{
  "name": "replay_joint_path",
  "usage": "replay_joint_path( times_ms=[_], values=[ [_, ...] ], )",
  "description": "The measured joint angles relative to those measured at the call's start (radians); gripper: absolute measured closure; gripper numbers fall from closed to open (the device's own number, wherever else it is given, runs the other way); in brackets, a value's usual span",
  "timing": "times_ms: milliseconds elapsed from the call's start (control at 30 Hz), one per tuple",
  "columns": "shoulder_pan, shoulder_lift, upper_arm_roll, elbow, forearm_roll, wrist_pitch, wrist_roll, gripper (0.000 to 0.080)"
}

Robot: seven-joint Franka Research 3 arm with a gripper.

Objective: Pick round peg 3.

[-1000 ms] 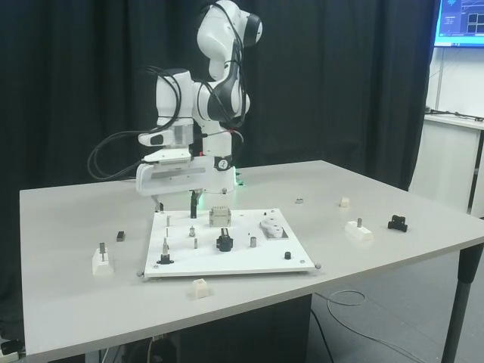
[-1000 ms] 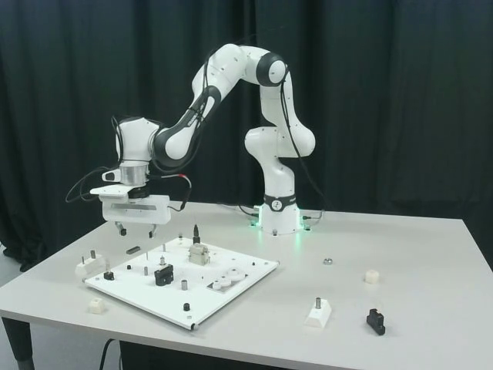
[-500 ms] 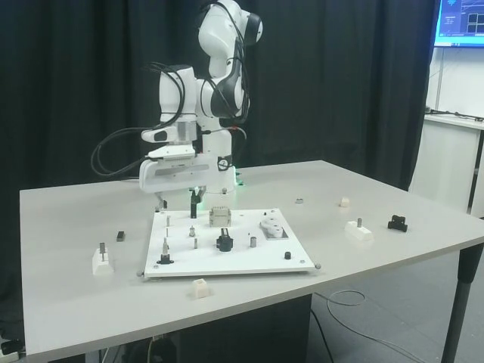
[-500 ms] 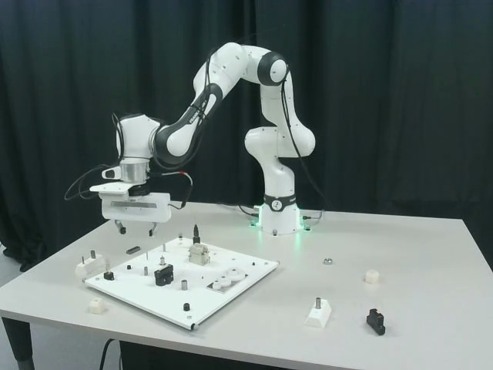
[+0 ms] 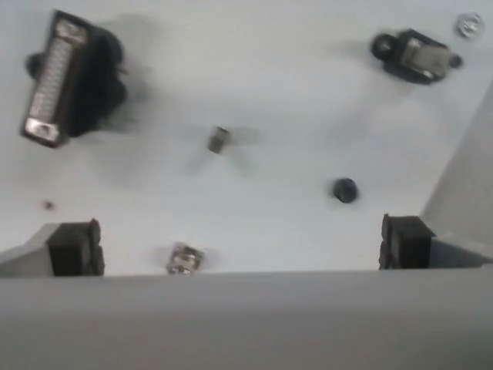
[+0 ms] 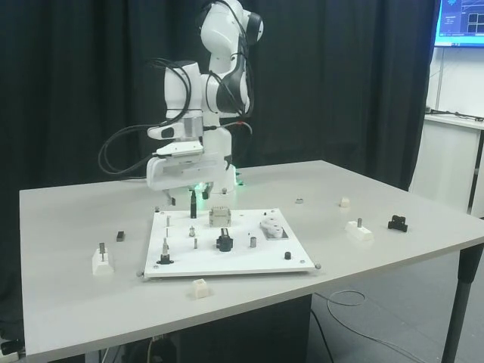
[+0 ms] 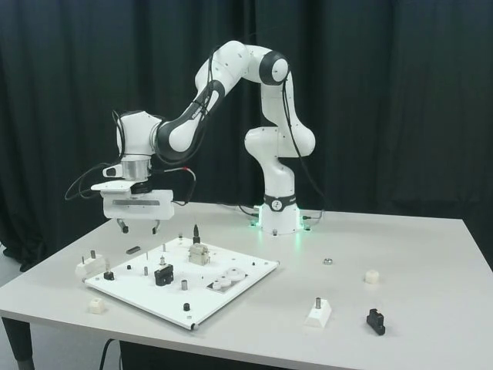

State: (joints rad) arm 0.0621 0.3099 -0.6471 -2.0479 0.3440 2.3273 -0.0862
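Note:
Several small grey round pegs stand on the white board (image 6: pixel 249 261) (image 7: pixel 216 301); I cannot tell which one is round peg 3. In the wrist view one grey peg (image 5: pixel 218 139) stands farther out on the board (image 5: pixel 269 77). A second grey peg (image 5: pixel 183 258) shows close to the gripper, between the two black fingertips (image 5: pixel 75 247). My gripper (image 5: pixel 239 243) is open and holds nothing. It hangs above the board's back left corner in the room views (image 6: pixel 187 195) (image 7: pixel 139 227), well clear of the pegs.
The board also carries a black connector block (image 5: pixel 54 81), a black holder (image 5: pixel 416 54), a black knob (image 5: pixel 344 190), a tall black post (image 6: pixel 193 204) and a grey block (image 6: pixel 219 216). Off the board are a white holder with a peg (image 6: pixel 101 261), a white cube (image 6: pixel 200 287) and a black clip (image 6: pixel 398 223).
The arm has lifted the gripper a little and carried it sideways toward the board's back edge. The fingers stay open and hold nothing.

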Motion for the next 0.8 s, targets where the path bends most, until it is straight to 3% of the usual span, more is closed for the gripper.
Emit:
replay_joint_path(
  times_ms=[300,800],
  values=[
    [0.072,-0.020,0.004,0.007,0.011,-0.045,0.032,0.0003],
    [0.266,-0.032,0.015,0.007,0.019,-0.090,0.200,0.0003]
  ],
)
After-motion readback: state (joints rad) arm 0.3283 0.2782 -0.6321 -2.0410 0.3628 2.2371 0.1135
